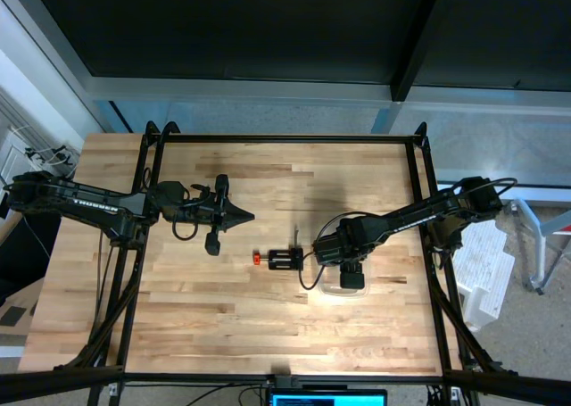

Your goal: Pick the USB-C connector and install on taskboard

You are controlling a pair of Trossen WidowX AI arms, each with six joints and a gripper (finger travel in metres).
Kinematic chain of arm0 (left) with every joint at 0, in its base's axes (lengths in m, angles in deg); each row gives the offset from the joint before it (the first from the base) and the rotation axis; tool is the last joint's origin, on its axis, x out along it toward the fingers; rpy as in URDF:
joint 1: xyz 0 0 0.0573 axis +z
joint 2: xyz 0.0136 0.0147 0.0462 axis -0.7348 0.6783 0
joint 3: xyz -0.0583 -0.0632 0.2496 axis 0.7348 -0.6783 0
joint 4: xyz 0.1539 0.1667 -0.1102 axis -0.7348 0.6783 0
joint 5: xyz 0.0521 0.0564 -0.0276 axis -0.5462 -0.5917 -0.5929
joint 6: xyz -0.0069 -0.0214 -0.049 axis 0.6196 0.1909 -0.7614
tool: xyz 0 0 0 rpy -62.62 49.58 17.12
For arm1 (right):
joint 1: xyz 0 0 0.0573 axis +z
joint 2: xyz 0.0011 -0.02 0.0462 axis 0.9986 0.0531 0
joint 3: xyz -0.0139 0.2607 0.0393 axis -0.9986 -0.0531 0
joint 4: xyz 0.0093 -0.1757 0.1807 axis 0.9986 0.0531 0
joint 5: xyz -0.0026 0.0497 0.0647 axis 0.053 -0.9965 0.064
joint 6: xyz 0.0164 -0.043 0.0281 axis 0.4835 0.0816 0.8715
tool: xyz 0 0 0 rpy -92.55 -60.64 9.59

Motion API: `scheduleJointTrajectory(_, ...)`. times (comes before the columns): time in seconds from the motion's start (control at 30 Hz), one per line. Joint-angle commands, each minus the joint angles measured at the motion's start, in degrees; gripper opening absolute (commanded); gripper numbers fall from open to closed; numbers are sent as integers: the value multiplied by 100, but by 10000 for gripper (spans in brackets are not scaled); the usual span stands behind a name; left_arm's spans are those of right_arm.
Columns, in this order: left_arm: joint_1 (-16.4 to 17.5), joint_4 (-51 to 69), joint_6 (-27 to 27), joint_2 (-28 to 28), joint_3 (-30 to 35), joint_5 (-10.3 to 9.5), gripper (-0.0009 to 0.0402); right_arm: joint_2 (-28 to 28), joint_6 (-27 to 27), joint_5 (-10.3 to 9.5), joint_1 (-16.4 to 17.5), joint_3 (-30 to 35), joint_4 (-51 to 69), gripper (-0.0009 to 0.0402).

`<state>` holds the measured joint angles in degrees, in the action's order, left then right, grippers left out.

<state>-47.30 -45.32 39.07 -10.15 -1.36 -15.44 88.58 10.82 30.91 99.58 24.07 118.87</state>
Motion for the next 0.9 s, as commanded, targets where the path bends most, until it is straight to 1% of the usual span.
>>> scheduleJointTrajectory(0.03,0,-2,0,2,0,2,0,-35,4,22,2,-2,-20,153)
scheduleJointTrajectory(0.17,0,-2,0,2,0,2,0,-44,2,22,2,-2,-39,151)
scheduleJointTrajectory(0.23,2,-2,0,2,0,2,0,-44,0,24,2,-13,-61,144)
scheduleJointTrajectory(0.6,0,-2,0,2,0,2,0,-44,-20,17,13,-81,-144,81)
scheduleJointTrajectory(0.9,2,-2,0,2,0,2,0,-74,-9,20,15,-81,-173,39)
